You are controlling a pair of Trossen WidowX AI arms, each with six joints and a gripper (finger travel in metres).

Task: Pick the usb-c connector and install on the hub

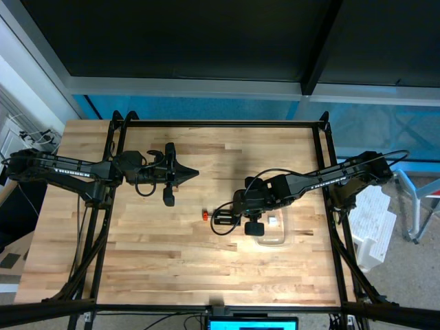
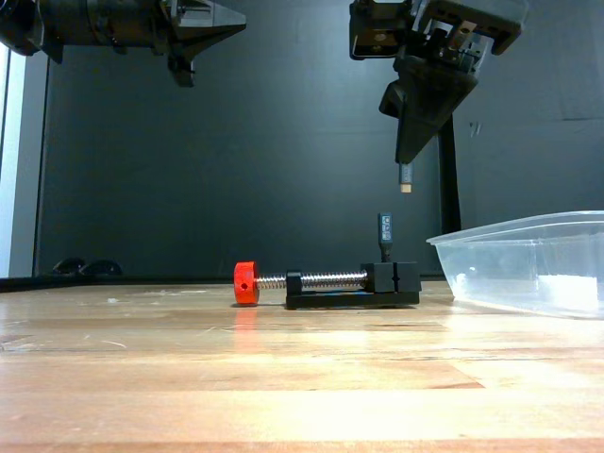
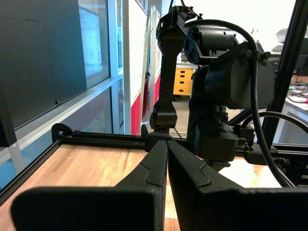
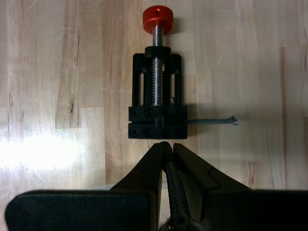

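My right claw [image 2: 406,159] hangs over the hub [image 2: 351,284], clamped on the usb-c connector [image 2: 406,176]. The grey stub pokes straight down out of my tips, pale end lowest. There's a clear air gap between it and the hub, so it's not seated.

The hub lies flat on the worktop [image 1: 172,268]. Its red knob [image 2: 245,282] is at the 9 o'clock end, and the screw runs to the black block at the 3 o'clock end. A thin grey pin [image 2: 384,233] stands up from that block end, and the connector is above it, slightly toward 3 o'clock. I can't tell from the low view whether the two line up in depth.

In the right wrist view a braided cord [image 4: 174,185] runs between my fingers, and the hub is just beyond the tips.

A clear tray [image 2: 491,264] sits just beside the hub at 3 o'clock, with a small white square piece [image 1: 273,220] inside.

My left claw [image 1: 194,173] is at 10 o'clock of the hub, well apart and high off the worktop. Its fingers are pressed together and hold nothing.
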